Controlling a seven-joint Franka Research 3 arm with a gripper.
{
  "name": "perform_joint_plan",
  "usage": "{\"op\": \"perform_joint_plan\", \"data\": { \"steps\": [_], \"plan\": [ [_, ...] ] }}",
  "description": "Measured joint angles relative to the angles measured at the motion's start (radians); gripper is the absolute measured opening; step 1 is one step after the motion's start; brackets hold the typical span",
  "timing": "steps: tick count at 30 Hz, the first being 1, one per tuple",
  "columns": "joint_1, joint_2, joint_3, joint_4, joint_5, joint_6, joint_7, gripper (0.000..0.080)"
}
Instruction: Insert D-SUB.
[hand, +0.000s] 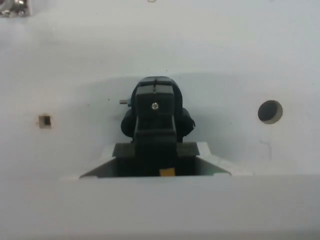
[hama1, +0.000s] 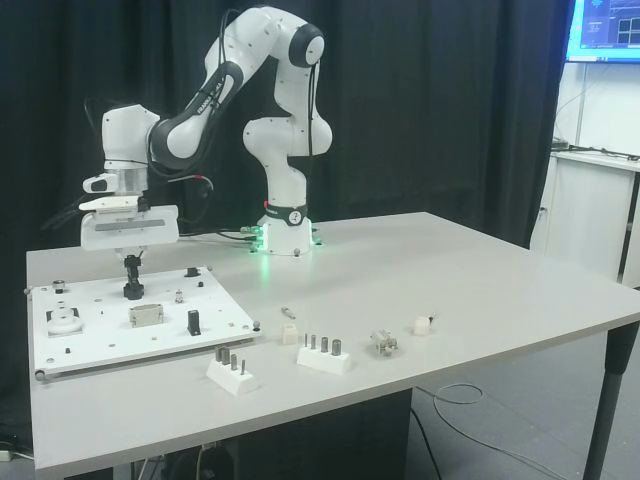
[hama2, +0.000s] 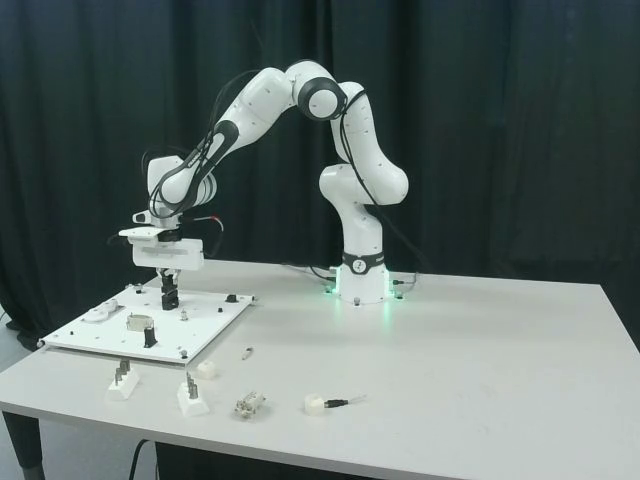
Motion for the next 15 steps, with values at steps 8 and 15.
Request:
{"op": "perform_joint_plan", "data": {
  "steps": [8,15],
  "plan": [
    [0.002,0.001,0.001,0.000,0.000,0.002,-0.006,0.0153],
    [0.002,0.002,0.001,0.000,0.000,0.004,-0.006,0.0153]
  ]
}}
